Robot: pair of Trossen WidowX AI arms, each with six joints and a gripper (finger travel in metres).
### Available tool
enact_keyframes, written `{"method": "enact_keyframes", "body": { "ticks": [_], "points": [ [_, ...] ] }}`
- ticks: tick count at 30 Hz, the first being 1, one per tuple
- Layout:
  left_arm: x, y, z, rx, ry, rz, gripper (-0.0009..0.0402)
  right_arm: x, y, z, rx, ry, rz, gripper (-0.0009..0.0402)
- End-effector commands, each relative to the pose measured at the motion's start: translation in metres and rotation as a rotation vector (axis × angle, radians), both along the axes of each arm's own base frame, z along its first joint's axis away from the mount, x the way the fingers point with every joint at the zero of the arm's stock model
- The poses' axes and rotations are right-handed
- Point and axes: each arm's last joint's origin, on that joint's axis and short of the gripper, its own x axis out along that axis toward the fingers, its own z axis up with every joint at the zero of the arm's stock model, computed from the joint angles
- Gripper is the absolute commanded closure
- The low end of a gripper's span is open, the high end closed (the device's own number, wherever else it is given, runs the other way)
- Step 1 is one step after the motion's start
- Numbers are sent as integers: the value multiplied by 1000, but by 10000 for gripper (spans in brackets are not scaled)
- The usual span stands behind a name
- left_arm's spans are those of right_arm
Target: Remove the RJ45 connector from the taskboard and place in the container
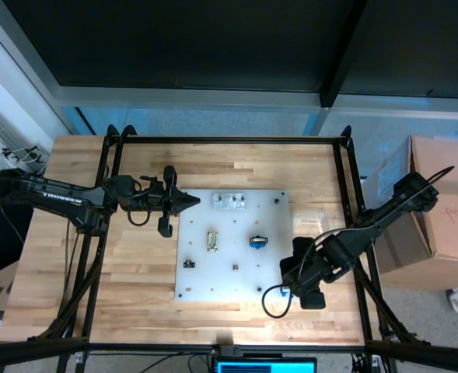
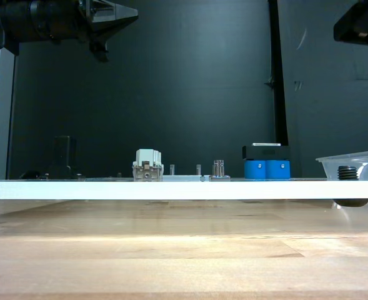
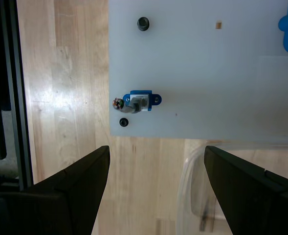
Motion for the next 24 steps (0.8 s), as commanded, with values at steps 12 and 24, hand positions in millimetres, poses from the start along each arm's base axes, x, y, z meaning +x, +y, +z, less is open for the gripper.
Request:
{"method": "enact_keyframes", "body": {
  "ticks": [12,24],
  "points": [
    [0,0,0,0,-1,0,393,5,5,-26,-30,47,-15,123],
    [0,0,0,0,0,0,393,11,13,-48,-23,42,-11,123]
  ]
}}
